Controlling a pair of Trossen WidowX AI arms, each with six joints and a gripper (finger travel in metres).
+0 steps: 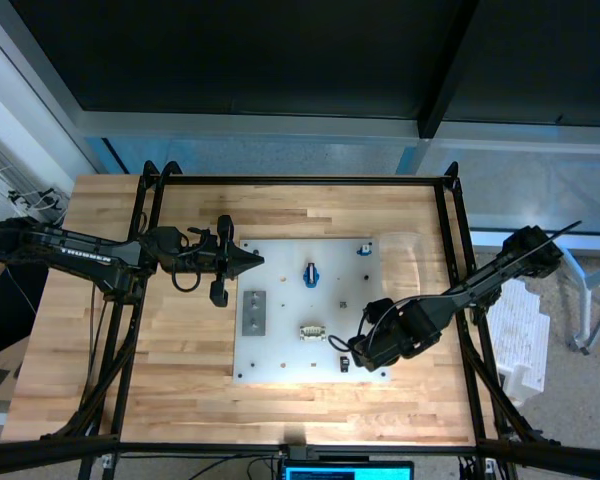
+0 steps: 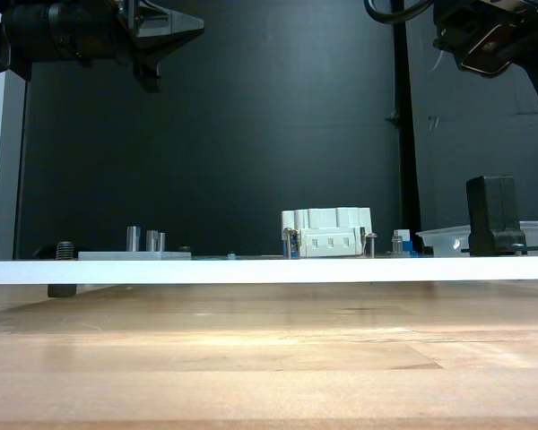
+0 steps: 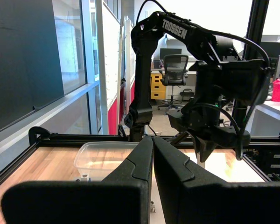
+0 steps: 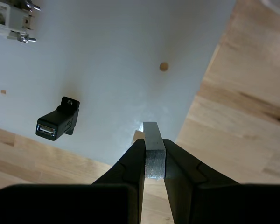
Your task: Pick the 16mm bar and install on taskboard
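Observation:
In the right wrist view my right gripper (image 4: 152,143) is shut on the 16mm bar (image 4: 151,161), a short grey metal bar with a square end that points down at the white taskboard (image 4: 107,60). From above, the right gripper (image 1: 363,350) hovers over the taskboard's (image 1: 280,360) near right part, close to a black fitting (image 1: 345,362). The grey two-hole block (image 1: 253,312) lies on the board's left side. My left gripper (image 1: 252,262) is shut and empty, raised over the board's far left corner.
A blue connector (image 1: 311,273) and a beige connector (image 1: 313,332) stand on the board. A clear plastic tray (image 1: 405,250) sits off the board's far right corner. A black frame (image 1: 450,260) surrounds the wooden table (image 1: 100,330).

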